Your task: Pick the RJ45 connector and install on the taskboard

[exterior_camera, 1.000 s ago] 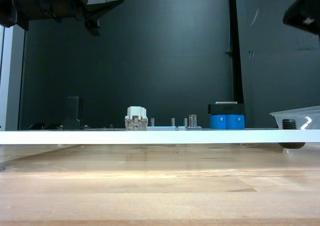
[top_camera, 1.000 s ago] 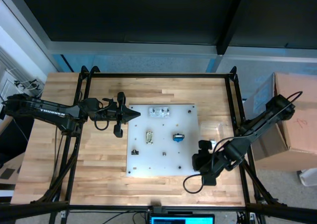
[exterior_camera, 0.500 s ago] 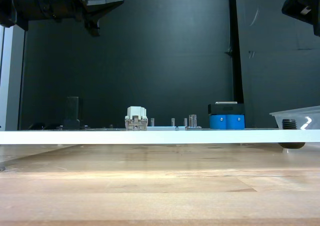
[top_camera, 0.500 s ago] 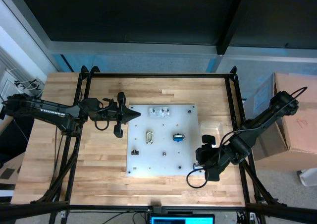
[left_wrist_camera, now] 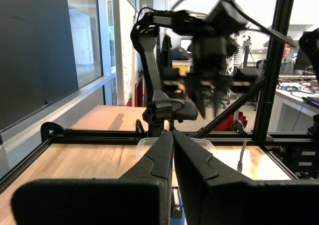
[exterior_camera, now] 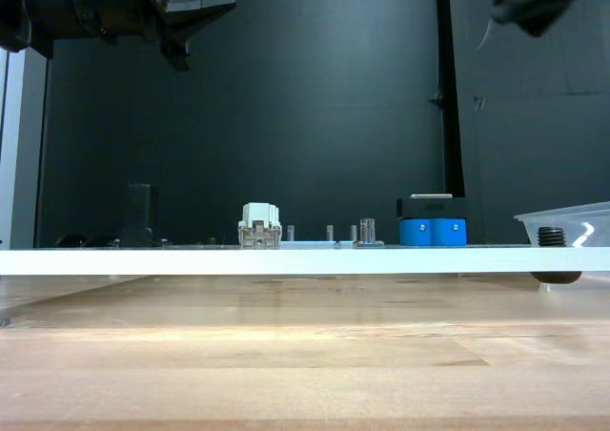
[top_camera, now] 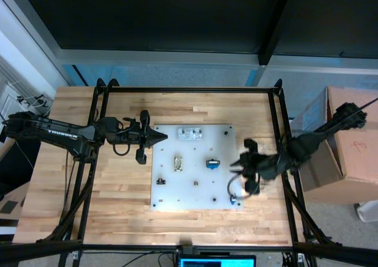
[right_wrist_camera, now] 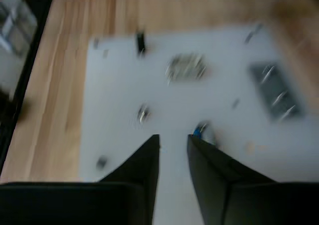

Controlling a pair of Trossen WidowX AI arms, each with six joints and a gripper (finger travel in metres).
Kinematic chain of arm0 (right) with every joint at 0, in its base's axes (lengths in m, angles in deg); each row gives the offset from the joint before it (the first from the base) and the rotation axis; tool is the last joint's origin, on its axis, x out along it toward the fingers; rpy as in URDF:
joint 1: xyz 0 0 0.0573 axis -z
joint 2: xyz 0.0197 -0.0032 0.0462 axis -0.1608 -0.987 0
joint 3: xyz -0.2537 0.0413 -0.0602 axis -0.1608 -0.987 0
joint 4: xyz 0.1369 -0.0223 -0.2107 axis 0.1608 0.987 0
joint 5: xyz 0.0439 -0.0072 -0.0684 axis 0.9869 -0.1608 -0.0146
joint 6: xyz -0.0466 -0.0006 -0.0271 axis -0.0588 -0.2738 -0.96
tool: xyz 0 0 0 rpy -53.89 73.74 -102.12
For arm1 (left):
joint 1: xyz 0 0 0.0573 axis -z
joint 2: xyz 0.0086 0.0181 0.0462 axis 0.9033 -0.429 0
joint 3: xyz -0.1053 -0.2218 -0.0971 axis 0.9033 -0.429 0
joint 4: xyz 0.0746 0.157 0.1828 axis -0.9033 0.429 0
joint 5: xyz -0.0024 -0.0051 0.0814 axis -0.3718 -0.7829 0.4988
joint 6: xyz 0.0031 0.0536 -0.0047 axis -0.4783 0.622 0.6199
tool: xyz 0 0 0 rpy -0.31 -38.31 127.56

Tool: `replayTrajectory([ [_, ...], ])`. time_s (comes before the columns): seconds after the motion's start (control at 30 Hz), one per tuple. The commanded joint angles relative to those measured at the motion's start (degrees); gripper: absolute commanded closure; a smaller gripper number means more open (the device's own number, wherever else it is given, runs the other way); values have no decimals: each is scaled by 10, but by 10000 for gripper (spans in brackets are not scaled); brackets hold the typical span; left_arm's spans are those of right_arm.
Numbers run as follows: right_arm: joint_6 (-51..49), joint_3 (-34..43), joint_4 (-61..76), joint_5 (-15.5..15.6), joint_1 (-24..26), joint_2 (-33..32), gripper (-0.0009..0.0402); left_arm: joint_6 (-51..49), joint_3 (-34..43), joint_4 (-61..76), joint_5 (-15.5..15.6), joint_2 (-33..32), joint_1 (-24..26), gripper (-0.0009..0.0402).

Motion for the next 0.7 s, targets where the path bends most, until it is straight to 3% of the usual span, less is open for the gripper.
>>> replayTrajectory([
  [0.03, -63, -40, -86, 17, 42, 49, 389, 0, 0, 0, 0, 0, 0, 393],
  [0.13, -113, -84, -177, 53, 97, 89, 387, 0, 0, 0, 0, 0, 0, 393],
  [0.23, -158, -127, -273, 114, 158, 120, 396, 0, 0, 0, 0, 0, 0, 393],
  [0.4, -183, -190, -420, 183, 252, 148, 393, 0, 0, 0, 0, 0, 0, 392],
  [0.7, -181, -244, -524, 217, 298, 155, 394, 0, 0, 0, 0, 0, 0, 392],
])
